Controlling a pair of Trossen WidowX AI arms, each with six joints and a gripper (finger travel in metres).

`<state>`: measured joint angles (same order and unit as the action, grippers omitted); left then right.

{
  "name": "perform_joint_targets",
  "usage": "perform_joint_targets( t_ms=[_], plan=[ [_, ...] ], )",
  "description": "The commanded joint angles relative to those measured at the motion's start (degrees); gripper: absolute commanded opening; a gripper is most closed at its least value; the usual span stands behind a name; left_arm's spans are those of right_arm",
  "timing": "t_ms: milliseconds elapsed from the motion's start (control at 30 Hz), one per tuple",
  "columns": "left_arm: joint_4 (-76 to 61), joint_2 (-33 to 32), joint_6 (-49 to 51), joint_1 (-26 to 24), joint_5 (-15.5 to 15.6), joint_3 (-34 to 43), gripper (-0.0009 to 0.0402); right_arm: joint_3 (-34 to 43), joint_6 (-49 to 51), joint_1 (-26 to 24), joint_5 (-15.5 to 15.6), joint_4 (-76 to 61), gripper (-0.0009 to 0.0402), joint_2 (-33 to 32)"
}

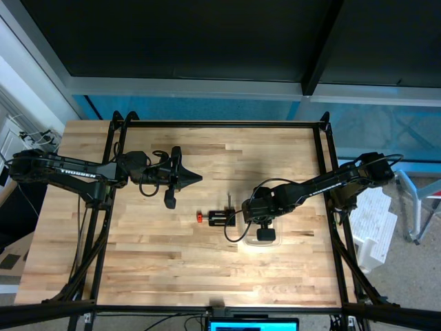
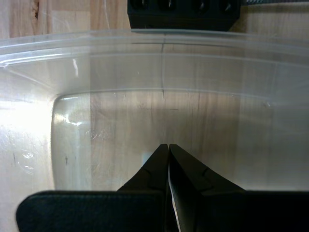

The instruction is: Pick the usb-c connector and install on the hub

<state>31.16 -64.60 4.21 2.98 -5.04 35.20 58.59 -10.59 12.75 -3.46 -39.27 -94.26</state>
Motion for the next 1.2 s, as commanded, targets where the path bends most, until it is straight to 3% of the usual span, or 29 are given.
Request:
perform_joint_targets(
  t_ms=[33, 1200],
  plan=[
    [0.0, 0.0, 0.0, 0.0, 0.0, 0.0, 0.0000, 0.0, 0.1, 0.0, -0.1, 0.2, 0.0000, 0.0],
    [0.0, 0.0, 0.0, 0.0, 0.0, 0.0, 0.0000, 0.0, 0.1, 0.0, 0.0, 0.5, 0.0000, 0.0]
  ],
)
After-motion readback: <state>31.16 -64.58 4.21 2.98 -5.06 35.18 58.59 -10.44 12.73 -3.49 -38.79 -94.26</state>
